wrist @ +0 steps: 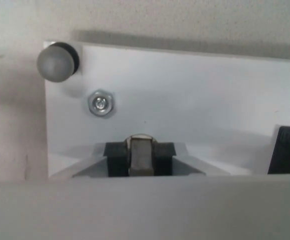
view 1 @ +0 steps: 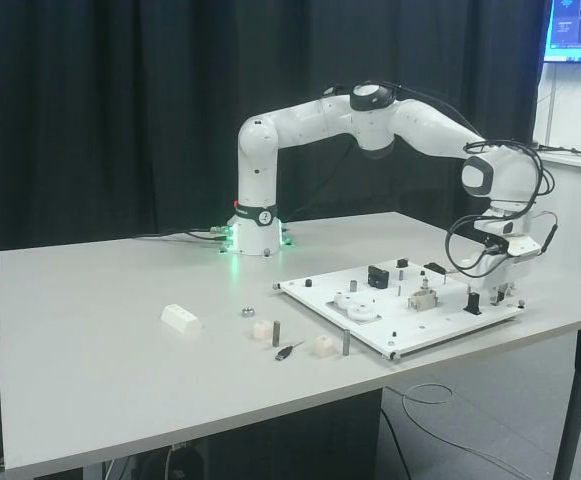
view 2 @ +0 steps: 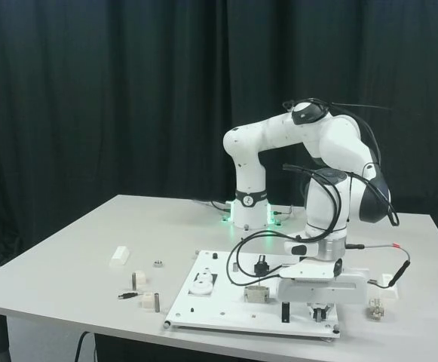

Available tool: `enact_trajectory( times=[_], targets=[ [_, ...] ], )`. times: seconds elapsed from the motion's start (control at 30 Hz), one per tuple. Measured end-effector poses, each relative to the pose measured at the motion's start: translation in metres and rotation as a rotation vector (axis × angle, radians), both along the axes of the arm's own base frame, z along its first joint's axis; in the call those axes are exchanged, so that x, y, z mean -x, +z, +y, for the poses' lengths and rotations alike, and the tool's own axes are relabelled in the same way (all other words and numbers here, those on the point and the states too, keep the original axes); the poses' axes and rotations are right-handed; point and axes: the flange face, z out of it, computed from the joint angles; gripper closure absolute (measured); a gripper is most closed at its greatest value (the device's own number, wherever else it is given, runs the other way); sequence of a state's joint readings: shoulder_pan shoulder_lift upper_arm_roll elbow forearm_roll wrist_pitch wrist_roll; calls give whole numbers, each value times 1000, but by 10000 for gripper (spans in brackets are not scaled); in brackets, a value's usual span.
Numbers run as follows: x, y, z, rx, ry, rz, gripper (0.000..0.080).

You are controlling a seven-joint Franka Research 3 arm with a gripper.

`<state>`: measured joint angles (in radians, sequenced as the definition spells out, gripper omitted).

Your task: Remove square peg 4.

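Observation:
In the wrist view a grey square peg [wrist: 141, 156] stands upright at a corner of the white board [wrist: 194, 100]. My gripper [wrist: 140, 159] is shut on it, one black fingertip [wrist: 116, 159] pressed against each side. From the first room view the gripper [view 1: 499, 297] points straight down at the board's [view 1: 410, 335] right corner, near the table edge. In the second room view the gripper [view 2: 320, 309] sits low over the board's [view 2: 219, 311] near right corner. The peg itself is hidden by the hand in both room views.
A grey rounded knob [wrist: 57, 61] and a hex nut [wrist: 100, 103] lie near the peg, with a black part [wrist: 287, 150] beside them. The board carries white gears [view 1: 355, 305] and a metal block [view 1: 425, 298]. Loose white blocks [view 1: 181, 318], a nut [view 1: 243, 311] and a black peg [view 1: 277, 333] lie on the table.

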<state>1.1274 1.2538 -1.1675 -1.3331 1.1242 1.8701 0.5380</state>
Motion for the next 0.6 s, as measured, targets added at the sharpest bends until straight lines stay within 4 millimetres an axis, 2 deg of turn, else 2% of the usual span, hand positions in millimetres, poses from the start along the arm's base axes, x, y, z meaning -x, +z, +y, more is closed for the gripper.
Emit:
enact_trajectory(
  times=[0.6],
  targets=[
    [1,-3,-1,-4,-4,11,704]
  ],
)
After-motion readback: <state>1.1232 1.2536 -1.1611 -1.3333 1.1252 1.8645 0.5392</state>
